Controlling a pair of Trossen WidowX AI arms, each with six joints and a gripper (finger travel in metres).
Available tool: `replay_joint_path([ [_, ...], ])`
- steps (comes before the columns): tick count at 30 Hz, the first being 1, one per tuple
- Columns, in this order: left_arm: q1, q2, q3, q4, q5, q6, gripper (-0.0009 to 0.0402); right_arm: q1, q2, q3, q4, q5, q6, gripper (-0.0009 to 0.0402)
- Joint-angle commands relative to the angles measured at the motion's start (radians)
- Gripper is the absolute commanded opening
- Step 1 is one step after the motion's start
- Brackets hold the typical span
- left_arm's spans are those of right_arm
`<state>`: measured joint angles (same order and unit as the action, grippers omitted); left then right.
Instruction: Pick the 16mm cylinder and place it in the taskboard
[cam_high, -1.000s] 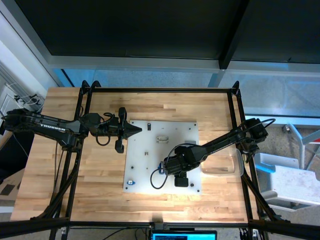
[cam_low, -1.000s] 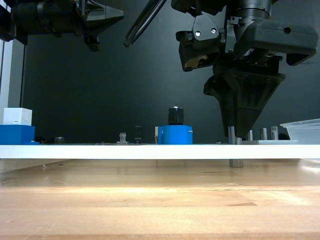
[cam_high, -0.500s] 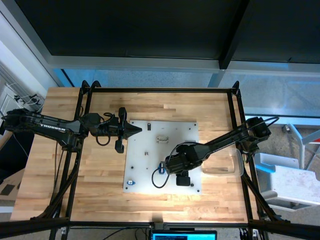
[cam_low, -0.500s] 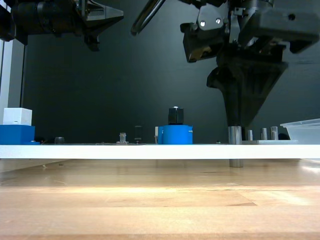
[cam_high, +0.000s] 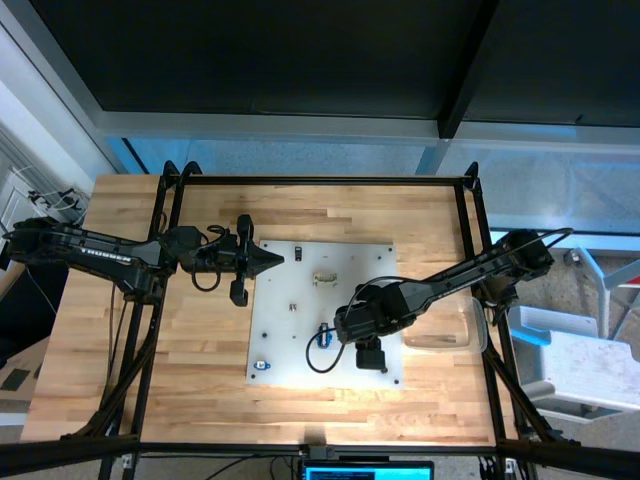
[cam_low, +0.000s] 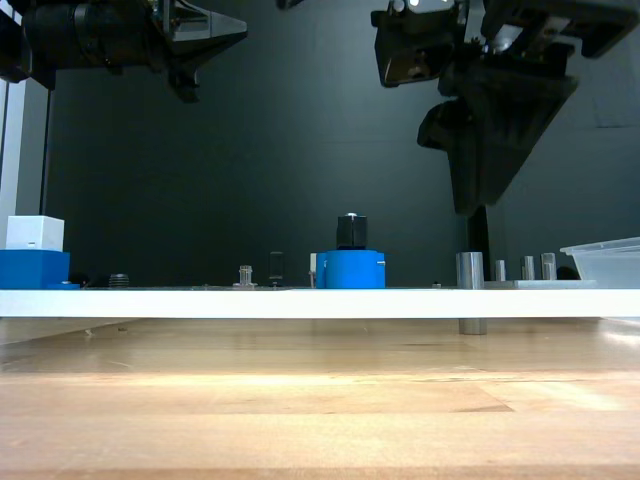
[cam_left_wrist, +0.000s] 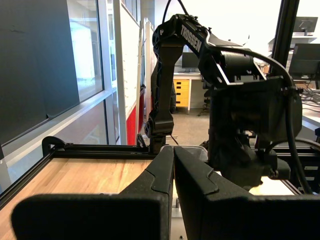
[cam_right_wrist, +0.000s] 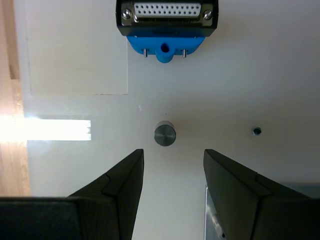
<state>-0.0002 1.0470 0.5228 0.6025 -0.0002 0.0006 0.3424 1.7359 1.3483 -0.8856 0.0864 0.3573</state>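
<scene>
A pale butcher-block table (cam_high: 200, 345) fills the scene, ringed by a black frame (cam_high: 320, 181), with a dark panel behind it and pale blue floor past its far edge. The left wrist view looks across to glass walls and a bright office beyond. The white taskboard (cam_high: 290, 348) lies flat on the middle of the wood, and a clear tray (cam_high: 472, 335) sits just off its right side. The cylinder (cam_low: 470, 270) stands upright in a hole of the board, with its lower end showing beneath the plate; from above it reads as a small grey disc near a blue connector (cam_right_wrist: 165, 47). The right gripper (cam_right_wrist: 172, 162) hangs above the cylinder, fingers spread apart and clear of it, holding nothing. The left gripper (cam_high: 270, 258) hovers high at the board's left edge, pointing inward, its fingers (cam_left_wrist: 160, 172) pressed together on nothing. A lit screen (cam_high: 367, 470) shows at the table's near edge.
</scene>
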Motion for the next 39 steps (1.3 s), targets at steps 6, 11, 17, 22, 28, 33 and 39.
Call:
replay_joint_path([
  [6, 0.0, 0.0, 0.0, 0.0, 0.0, 0.0, 0.0, 0.0, -0.055, 0.0, -0.038, 0.001, 0.0, 0.0165],
  [11, 0.0, 0.0, 0.0, 0.0, 0.0, 0.0, 0.0, 0.0, -0.082, 0.0, -0.043, 0.001, 0.0, 0.0165],
  [17, 0.0, 0.0, 0.0, 0.0, 0.0, 0.0, 0.0, 0.0, -0.076, 0.0, -0.048, 0.001, 0.0, 0.0165],
  [22, 0.0, 0.0, 0.0, 0.0, 0.0, 0.0, 0.0, 0.0, -0.079, 0.0, -0.048, 0.001, 0.0, 0.0165],
  [28, 0.0, 0.0, 0.0, 0.0, 0.0, 0.0, 0.0, 0.0, -0.079, 0.0, -0.048, 0.001, 0.0, 0.0165],
  [33, 0.0, 0.0, 0.0, 0.0, 0.0, 0.0, 0.0, 0.0, -0.079, 0.0, -0.045, 0.0, 0.0, 0.0165],
  [39, 0.0, 0.0, 0.0, 0.0, 0.0, 0.0, 0.0, 0.0, -0.079, 0.0, -0.045, 0.0, 0.0, 0.0165],
])
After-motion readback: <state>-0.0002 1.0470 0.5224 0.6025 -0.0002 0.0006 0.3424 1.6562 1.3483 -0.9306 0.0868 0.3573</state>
